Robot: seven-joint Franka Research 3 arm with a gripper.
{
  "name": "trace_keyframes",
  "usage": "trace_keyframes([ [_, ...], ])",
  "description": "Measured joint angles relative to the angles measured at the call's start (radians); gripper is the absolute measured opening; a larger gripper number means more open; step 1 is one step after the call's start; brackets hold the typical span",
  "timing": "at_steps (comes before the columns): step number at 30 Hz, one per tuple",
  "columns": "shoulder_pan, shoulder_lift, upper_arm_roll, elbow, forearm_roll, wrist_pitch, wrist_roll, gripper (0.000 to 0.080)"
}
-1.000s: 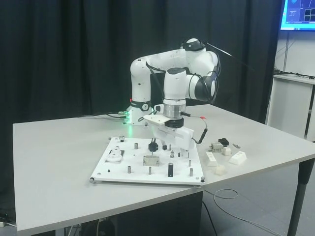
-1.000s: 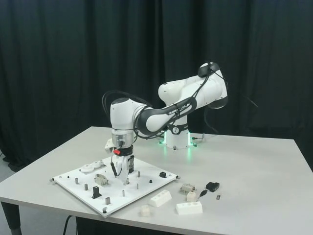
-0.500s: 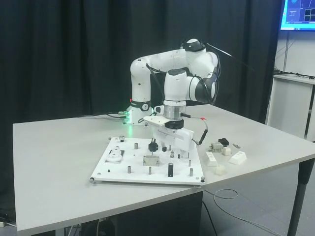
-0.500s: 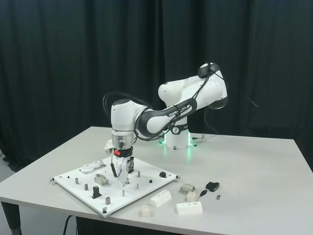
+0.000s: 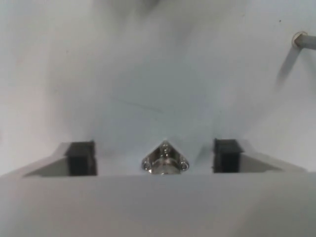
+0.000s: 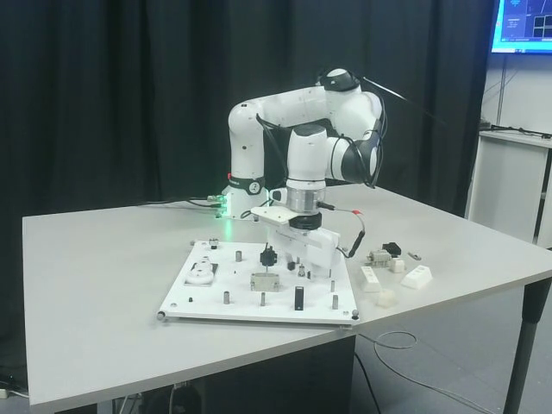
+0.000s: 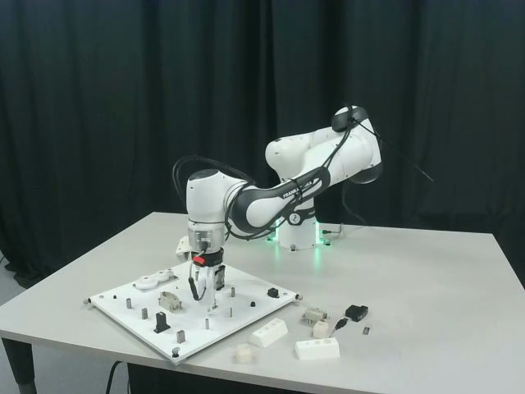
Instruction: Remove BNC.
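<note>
The end effector (image 5: 154,157) hangs low over the white board (image 6: 207,297) on the grey desk (image 6: 95,285), fingers (image 5: 81,157) spread apart with nothing between the pads — that much the wrist view makes plain. Right between those fingers, just below them, sits a small metal fitting (image 5: 164,160) with a flanged base, mounted on the board; that looks like the BNC, and it is in its seat. So the removal has not happened yet.

From the room views the arm is bent down over the middle of the board, the end effector poised among the little posts (image 6: 236,255) and the black connector (image 6: 268,256) — whether the fingers touch anything there is too small to tell. Off the board, white blocks (image 7: 267,332) lie loose on the desk, well apart from the action.

My read: alignment is about done. Left to do — lower, close on the connector, free it and lift it clear. That is the bulk of the job.
</note>
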Motion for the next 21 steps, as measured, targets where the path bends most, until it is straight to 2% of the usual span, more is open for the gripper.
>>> trace_keyframes([
  [1, 0.0, 0.0, 0.0, 0.0, 0.0, 0.0, -0.001, 0.0677],
  [2, 0.0, 0.0, 0.0, 0.0, 0.0, 0.0, -0.002, 0.0511],
  [7, 0.0, 0.0, 0.0, 0.0, -0.001, -0.002, -0.005, 0.0511],
  [8, 0.0, 0.0, 0.0, 0.0, -0.001, -0.002, -0.007, 0.0318],
  [15, 0.0, 0.0, -0.001, -0.003, -0.013, -0.009, -0.018, 0.0318],
  [16, 0.0, 0.0, -0.001, -0.003, -0.013, -0.009, -0.02, 0.0156],
  [21, 0.0, 0.0, -0.001, -0.003, -0.013, -0.009, -0.028, 0.0133],
])
